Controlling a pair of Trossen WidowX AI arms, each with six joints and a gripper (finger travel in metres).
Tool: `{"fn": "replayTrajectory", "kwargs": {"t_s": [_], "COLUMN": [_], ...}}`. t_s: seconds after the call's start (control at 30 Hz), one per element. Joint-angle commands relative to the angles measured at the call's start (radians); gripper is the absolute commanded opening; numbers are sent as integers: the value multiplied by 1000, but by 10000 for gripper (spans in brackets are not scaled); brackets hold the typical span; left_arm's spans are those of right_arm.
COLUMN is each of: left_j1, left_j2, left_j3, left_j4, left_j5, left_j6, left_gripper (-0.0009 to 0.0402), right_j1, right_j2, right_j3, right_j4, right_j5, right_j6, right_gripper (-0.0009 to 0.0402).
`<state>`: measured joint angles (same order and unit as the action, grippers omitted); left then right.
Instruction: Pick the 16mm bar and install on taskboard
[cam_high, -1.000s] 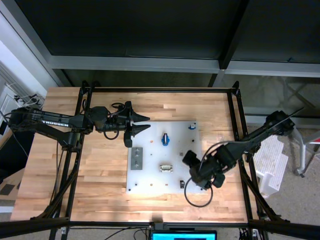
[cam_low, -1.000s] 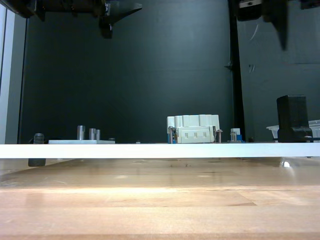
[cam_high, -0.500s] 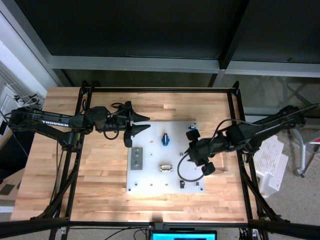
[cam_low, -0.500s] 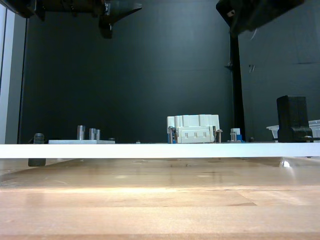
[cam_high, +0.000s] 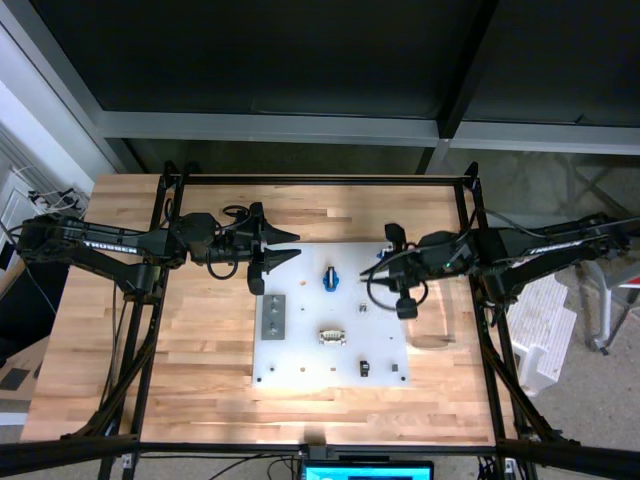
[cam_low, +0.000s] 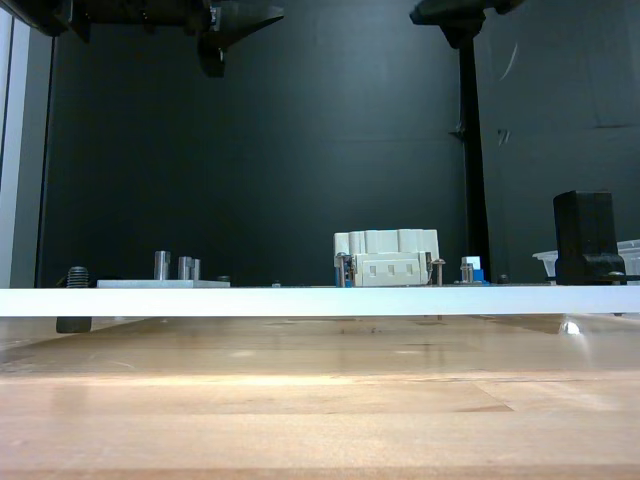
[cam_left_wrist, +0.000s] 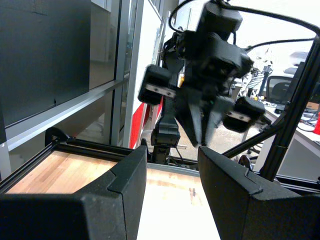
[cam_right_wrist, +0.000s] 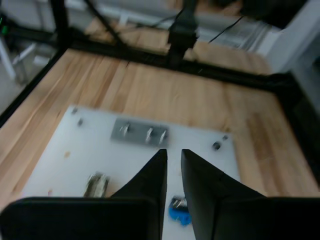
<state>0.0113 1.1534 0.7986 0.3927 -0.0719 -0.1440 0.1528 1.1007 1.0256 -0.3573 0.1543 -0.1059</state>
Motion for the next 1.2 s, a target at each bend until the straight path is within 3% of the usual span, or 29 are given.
{"fn": "replayTrajectory", "kwargs": {"t_s": [0.03,0.23,0.33,0.57,0.83,1.2], "left_j1": [0,0,0,0,0,0], "left_j2": [0,0,0,0,0,0], "left_j3": [0,0,0,0,0,0], "left_j4": [0,1,0,0,0,0], "left_j5": [0,0,0,0,0,0], "left_j6": [0,0,0,0,0,0], "left_gripper": [138,138,138,138,138,138], "right_j1": [-32,-86,-112,-149,-208,-209], "right_j2": [-17,-35,-37,-37,-37,-37], "right_j3": [-24,-93,-128,-194,-238,-299], "right_j4": [69,240,333,536,640,722], "right_j5": [-2,-34,-77,-88,-154,-208], "right_j6": [20,65,80,100,143,148], "right_gripper": [9,2,0,0,0,0]}}
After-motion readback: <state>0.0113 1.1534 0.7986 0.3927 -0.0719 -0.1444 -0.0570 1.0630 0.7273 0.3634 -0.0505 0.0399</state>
